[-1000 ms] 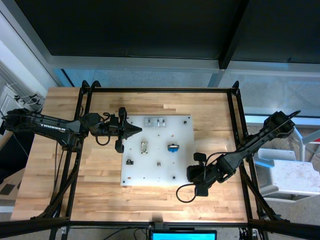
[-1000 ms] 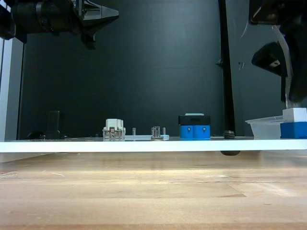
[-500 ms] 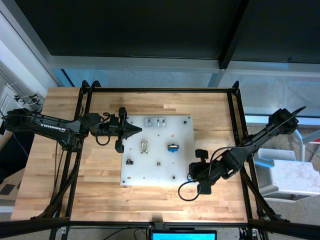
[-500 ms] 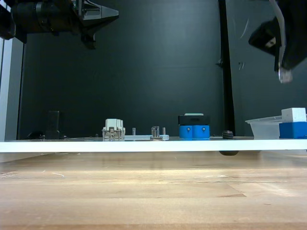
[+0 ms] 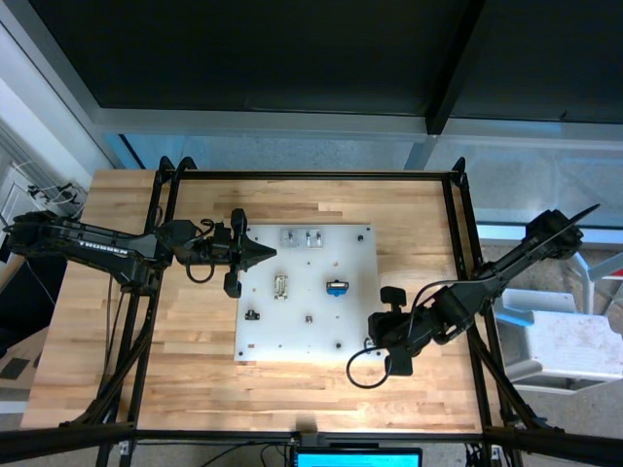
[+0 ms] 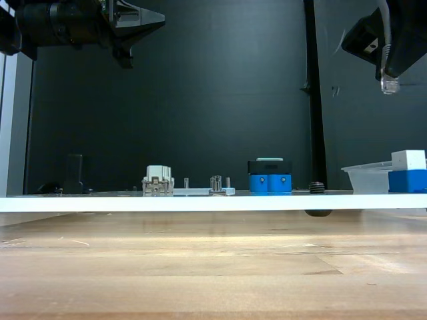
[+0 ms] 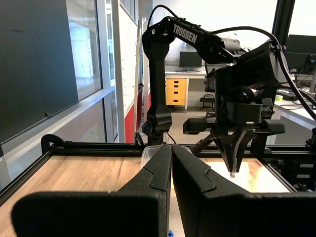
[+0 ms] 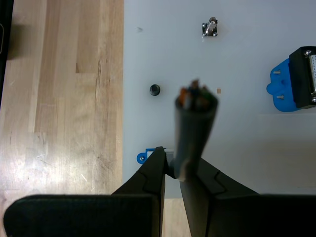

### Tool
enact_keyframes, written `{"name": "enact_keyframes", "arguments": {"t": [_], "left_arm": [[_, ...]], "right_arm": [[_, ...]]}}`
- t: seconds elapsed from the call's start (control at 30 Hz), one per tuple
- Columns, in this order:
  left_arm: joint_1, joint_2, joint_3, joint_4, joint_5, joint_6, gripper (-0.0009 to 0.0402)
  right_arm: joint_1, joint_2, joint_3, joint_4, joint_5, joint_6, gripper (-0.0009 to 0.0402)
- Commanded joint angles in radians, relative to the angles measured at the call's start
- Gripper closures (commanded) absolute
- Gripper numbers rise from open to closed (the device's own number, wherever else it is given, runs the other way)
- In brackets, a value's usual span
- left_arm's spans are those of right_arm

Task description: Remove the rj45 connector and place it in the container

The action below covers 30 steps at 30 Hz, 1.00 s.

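Note:
My right gripper (image 5: 375, 337) hangs above the near right corner of the white board (image 5: 292, 342). It is shut on the rj45 connector (image 6: 389, 85), whose clear plug dangles below the fingers in the low view. The connector's thin black cable (image 5: 358, 376) loops toward the table's near edge. In the right wrist view its cut end (image 8: 196, 98) shows coloured wires. The container (image 6: 366, 175), a see-through tray, sits low on the table at the right, beyond the board. My left gripper (image 5: 269, 252) is shut and empty, high over the board's far left edge.
On the board stand a blue rectangular connector (image 5: 337, 288), a small blue-and-white socket block (image 6: 408, 172), a grey connector (image 5: 281, 289), a black knob (image 8: 155, 90) and small metal parts (image 5: 308, 237). A black frame post (image 6: 313, 93) rises at the right.
My right gripper has risen from the socket block with the rj45 connector in it, so the plug now hangs well above the block. The left arm has not moved.

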Motion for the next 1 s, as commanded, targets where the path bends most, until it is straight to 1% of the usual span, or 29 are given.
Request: {"name": "enact_keyframes", "arguments": {"t": [0.03, 0.3, 0.47, 0.77, 1.0], "left_arm": [[0.0, 0.0, 0.0, 0.0, 0.0, 0.0, 0.0393], [0.0, 0.0, 0.0, 0.0, 0.0, 0.0, 0.0393], [0.0, 0.0, 0.0, 0.0, 0.0, 0.0, 0.0393], [0.0, 0.0, 0.0, 0.0, 0.0, 0.0, 0.0393], [0.0, 0.0, 0.0, 0.0, 0.0, 0.0, 0.0393]], "right_arm": [[-0.011, -0.025, -0.018, -0.003, -0.003, 0.008, 0.0393], [-0.054, -0.122, -0.083, -0.071, -0.004, 0.024, 0.0393], [-0.084, -0.196, -0.138, -0.089, -0.007, 0.024, 0.0393], [-0.134, -0.33, -0.225, -0.196, -0.007, 0.028, 0.0393], [-0.163, -0.435, -0.309, -0.236, -0.007, 0.031, 0.0393]]}}
